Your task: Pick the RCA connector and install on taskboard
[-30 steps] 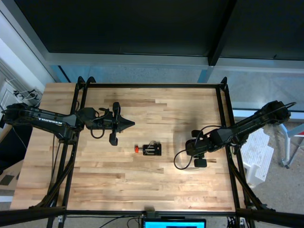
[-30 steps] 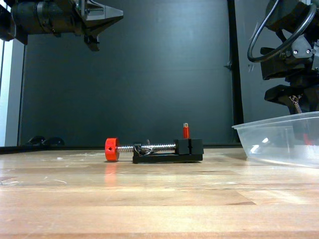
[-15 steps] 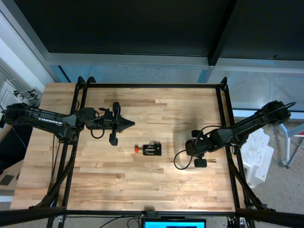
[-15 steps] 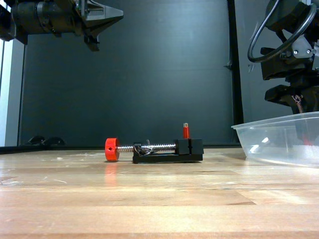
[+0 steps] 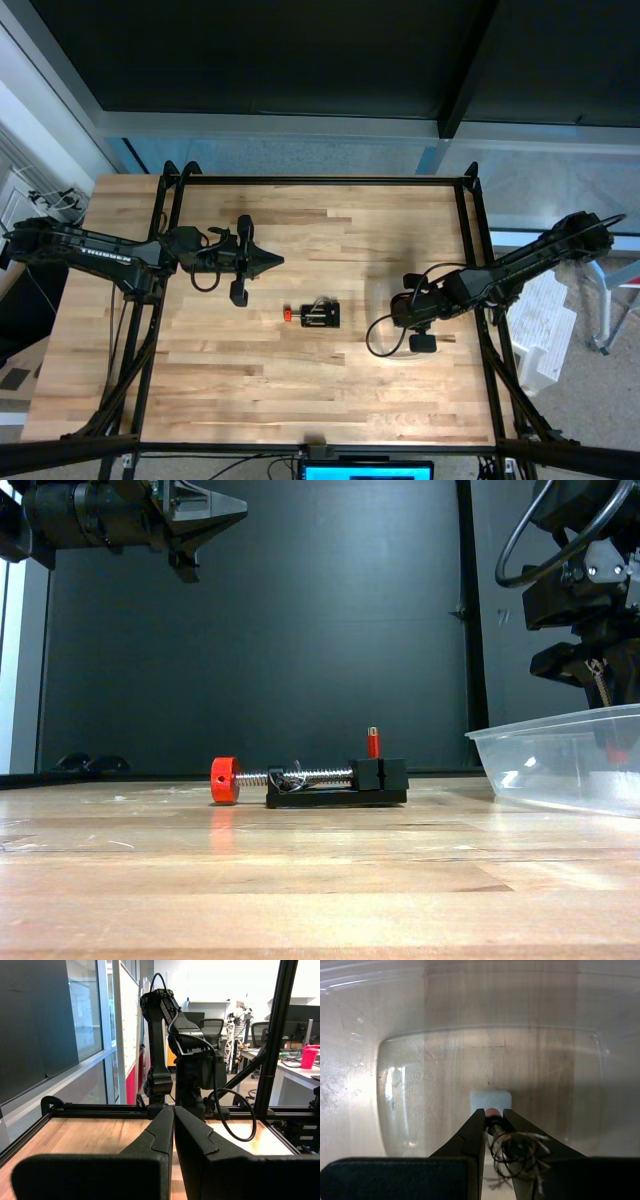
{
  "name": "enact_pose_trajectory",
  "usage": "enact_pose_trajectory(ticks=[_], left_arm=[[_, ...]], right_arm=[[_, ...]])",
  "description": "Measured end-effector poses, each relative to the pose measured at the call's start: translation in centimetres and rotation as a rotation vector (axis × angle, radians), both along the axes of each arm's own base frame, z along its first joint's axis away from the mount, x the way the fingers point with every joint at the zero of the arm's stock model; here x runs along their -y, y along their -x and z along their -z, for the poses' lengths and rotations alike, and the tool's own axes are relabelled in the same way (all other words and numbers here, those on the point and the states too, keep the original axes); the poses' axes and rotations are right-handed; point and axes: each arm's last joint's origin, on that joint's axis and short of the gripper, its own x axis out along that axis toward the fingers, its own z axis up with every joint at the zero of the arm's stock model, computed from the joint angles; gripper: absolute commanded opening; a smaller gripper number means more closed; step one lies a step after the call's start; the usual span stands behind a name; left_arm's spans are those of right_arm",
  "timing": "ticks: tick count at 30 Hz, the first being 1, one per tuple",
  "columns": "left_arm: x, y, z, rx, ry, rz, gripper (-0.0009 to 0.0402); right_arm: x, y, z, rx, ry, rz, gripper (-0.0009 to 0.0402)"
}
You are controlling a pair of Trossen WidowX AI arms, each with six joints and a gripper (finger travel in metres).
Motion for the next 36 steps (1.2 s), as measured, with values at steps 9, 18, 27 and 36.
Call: enact_pose_trajectory(ticks=[9,18,27,36], left_arm=[[0.0,0.0,0.0,0.000,0.000,0.000,0.0000],[0.0,0.0,0.0,0.000,0.000,0.000,0.0000],[0.0,0.0,0.0,0.000,0.000,0.000,0.0000],[0.0,0.0,0.0,0.000,0.000,0.000,0.0000]], right_arm=[[0.1,0.1,-2.7,0.017,-0.006,0.006,0.0000],[0.8,-1.5,-6.3,0.086,-0.029,0.059,0.0000],[1.3,-4.7,-8.1,0.108,-0.025,0.089,0.0000],[1.5,-8.8,-8.0,0.087,-0.001,0.090,0.0000]])
